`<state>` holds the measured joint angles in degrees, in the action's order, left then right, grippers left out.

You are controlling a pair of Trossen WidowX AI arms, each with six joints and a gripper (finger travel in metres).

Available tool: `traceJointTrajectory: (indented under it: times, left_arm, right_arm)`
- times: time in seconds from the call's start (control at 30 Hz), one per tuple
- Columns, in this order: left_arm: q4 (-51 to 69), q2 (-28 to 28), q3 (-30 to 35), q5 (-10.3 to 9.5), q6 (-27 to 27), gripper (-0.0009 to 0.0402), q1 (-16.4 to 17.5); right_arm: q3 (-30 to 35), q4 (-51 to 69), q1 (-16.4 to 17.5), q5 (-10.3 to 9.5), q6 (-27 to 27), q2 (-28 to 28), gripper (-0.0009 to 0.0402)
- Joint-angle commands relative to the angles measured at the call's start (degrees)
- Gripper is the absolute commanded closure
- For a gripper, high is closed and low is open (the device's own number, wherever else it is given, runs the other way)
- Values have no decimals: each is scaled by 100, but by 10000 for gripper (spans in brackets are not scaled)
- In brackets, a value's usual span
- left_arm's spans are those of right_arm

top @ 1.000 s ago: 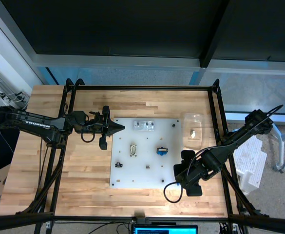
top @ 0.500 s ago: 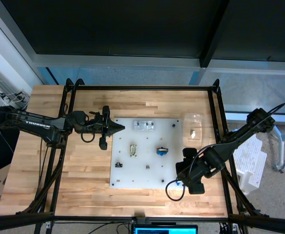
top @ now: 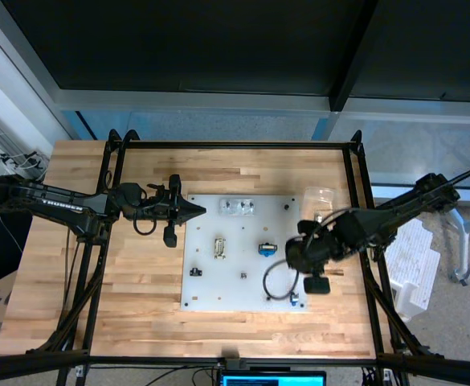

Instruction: Pick the RJ45 connector and install on taskboard

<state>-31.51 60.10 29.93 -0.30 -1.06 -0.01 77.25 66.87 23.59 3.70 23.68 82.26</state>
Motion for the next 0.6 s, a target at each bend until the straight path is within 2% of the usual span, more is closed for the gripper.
traceJointTrajectory:
  times: [0.03, 0.13, 0.6]
  left_arm:
    - [-2, 2, 2, 2, 0, 393, 0]
    - [0, 2, 2, 2, 0, 393, 2]
    - [0, 0, 2, 2, 0, 393, 0]
  right_arm:
    - [2, -11, -396, 190, -404, -105, 358]
    - [2, -50, -752, 448, -754, -201, 392]
    - [2, -824, -2168, 350, -2312, -494, 394]
